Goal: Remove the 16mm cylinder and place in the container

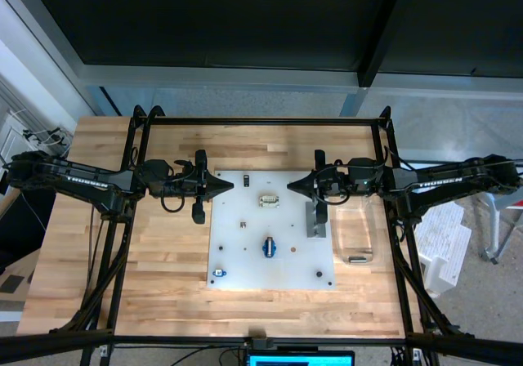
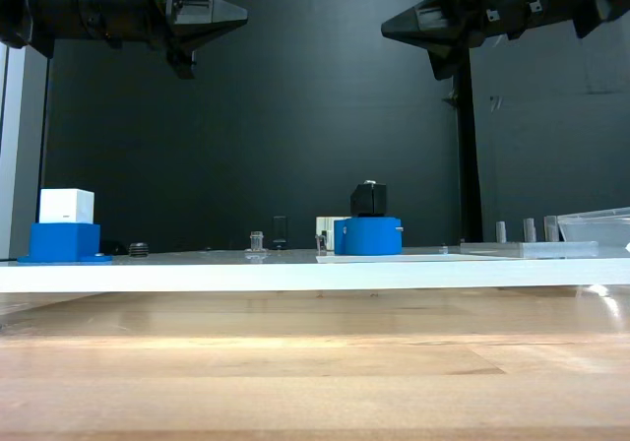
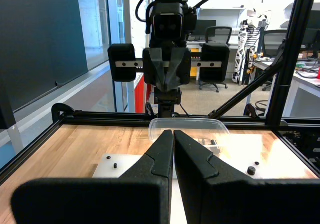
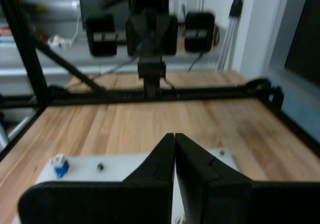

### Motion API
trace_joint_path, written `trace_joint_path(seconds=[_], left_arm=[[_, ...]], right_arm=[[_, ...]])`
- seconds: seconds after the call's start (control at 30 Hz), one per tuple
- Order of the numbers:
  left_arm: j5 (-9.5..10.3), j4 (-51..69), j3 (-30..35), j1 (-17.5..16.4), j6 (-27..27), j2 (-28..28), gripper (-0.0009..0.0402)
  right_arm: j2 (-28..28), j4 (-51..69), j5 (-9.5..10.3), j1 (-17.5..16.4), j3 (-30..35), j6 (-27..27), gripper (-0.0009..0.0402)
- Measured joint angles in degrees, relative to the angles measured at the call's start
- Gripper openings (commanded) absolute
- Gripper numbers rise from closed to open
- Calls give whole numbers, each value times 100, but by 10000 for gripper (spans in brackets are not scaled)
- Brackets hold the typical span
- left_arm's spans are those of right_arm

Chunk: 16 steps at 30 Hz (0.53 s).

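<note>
The 16mm cylinder (image 1: 357, 259), a short silver rod, lies on its side at the near end of the container (image 1: 369, 219), a clear tub on the wood to the right of the white board. In the left wrist view the container (image 3: 189, 126) shows ahead, with a small dark-and-silver piece, probably the cylinder (image 3: 213, 143), inside it. My left gripper (image 1: 231, 185) hangs shut and empty over the board's far left edge. Facing it, my right gripper (image 1: 291, 185) is shut and empty above the board, left of the container. Both fingertip pairs meet in the wrist views (image 3: 173, 132) (image 4: 174, 135).
The white board (image 1: 245, 256) carries a grey metal block (image 1: 316, 219) with upright pegs, a blue connector (image 1: 269, 247), a beige connector (image 1: 266, 199) and a small blue-and-white part (image 1: 216, 274). Black frame rails (image 1: 261, 122) ring the table.
</note>
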<state>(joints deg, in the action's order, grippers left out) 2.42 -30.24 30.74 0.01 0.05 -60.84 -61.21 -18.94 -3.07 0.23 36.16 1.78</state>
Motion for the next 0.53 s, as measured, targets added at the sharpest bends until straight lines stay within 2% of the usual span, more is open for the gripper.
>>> trace_joint_path(seconds=[0.13,0.2,0.27,0.4,0.53], left_arm=[[0,-2,0,0,0,0,0],[0,0,0,0,0,0,0],[0,-2,0,0,0,0,0],[0,0,0,0,0,0,0],[0,0,0,0,-2,0,0]], right_arm=[[0,-656,61,142,-243,7,0],[0,-951,240,214,-365,76,0],[0,-1189,330,282,-466,195,0],[0,-1333,343,365,-584,216,0],[-2,-1351,466,376,-608,219,0]])
